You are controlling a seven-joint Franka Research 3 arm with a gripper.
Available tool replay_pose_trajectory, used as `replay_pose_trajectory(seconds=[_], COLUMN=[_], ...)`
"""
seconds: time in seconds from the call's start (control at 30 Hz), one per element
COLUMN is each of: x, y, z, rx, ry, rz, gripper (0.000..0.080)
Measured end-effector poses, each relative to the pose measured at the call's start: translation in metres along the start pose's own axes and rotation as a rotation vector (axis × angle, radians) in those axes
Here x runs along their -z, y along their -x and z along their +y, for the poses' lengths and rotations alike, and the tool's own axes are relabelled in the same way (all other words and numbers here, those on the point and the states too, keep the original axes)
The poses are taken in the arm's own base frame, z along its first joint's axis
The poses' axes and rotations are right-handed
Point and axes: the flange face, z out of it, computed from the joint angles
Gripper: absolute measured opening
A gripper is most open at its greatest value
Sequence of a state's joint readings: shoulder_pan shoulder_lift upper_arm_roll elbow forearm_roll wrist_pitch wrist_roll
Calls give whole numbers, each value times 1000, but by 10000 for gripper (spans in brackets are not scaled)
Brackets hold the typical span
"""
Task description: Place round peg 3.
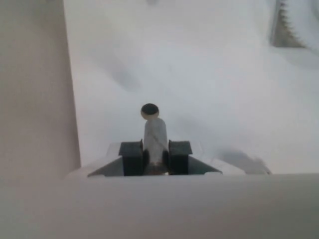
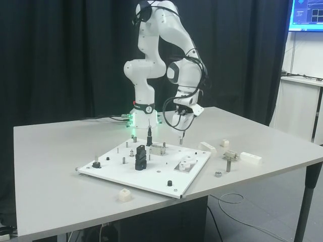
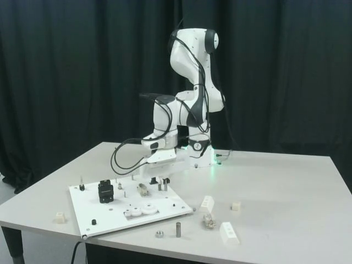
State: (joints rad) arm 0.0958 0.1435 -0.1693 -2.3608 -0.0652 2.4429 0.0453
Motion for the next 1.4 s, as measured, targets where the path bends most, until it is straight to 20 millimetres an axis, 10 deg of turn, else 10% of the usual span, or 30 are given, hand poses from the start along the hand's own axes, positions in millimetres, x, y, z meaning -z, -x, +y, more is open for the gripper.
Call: replay_pose_trajectory(seconds=[1.4], x=[15], y=[-9], z=[6], rx=[-14], ry=[-1], rz=[25], gripper=[104])
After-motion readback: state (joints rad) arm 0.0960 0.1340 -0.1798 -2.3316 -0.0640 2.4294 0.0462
